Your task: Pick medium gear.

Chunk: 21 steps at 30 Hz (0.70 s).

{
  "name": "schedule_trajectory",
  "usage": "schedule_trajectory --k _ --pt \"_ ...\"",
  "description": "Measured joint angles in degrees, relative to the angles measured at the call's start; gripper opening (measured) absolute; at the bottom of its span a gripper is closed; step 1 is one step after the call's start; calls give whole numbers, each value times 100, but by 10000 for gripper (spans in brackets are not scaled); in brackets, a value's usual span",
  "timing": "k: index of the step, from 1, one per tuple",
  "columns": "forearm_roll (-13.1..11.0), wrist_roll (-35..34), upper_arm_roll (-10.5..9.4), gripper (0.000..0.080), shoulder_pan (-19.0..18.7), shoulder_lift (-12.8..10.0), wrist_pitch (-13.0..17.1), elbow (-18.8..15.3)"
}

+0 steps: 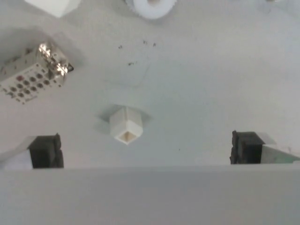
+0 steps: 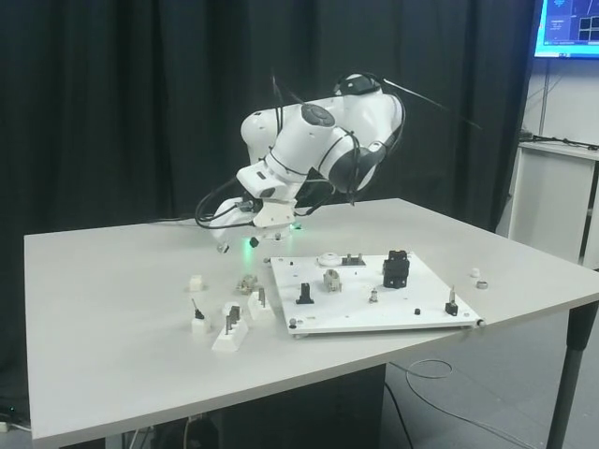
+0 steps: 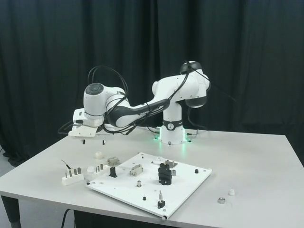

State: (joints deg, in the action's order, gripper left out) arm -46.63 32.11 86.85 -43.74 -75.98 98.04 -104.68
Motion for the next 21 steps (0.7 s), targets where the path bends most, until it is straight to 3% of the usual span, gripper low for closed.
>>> schedule_trajectory --k 21 --pt "-602 253 199 800 7 48 -19 -207"
